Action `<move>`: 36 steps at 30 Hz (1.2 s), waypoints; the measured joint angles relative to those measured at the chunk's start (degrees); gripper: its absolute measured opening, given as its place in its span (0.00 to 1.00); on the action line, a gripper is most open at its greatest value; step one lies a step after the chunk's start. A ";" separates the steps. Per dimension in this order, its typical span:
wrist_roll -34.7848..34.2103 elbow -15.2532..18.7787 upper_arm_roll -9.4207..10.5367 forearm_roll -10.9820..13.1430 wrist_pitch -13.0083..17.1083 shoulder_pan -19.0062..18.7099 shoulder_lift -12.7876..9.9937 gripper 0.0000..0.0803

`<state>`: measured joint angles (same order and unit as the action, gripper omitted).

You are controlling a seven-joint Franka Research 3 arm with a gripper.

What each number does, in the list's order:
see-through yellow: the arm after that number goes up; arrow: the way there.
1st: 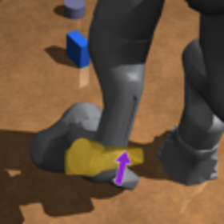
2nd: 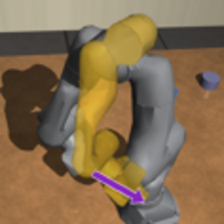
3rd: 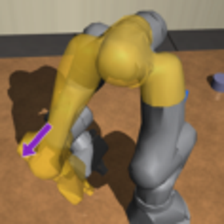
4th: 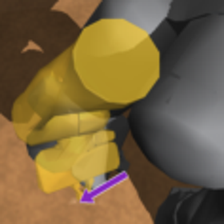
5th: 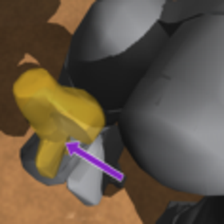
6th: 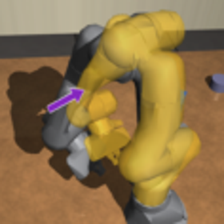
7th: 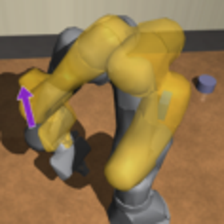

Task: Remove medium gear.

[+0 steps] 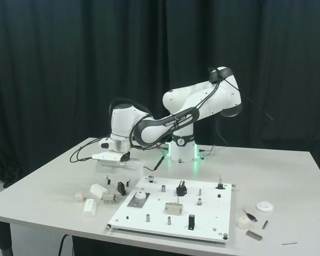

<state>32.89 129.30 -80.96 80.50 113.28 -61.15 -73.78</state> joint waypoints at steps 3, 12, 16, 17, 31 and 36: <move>0.00 -0.20 -0.86 -0.22 -0.59 0.00 0.00 0.81; -0.06 -0.79 -3.58 -1.50 -3.12 0.00 0.00 0.98; -0.07 -1.10 -4.34 -2.25 -3.83 -0.01 0.01 0.98; -0.07 -1.19 -4.45 -2.40 -3.90 -0.01 0.01 0.98; -0.76 -2.13 -5.69 -2.68 -5.62 -0.09 0.02 1.00; -1.08 -2.49 -5.93 -2.88 -5.99 -0.09 0.03 1.00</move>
<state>31.82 126.82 -86.89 77.61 107.29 -61.25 -73.75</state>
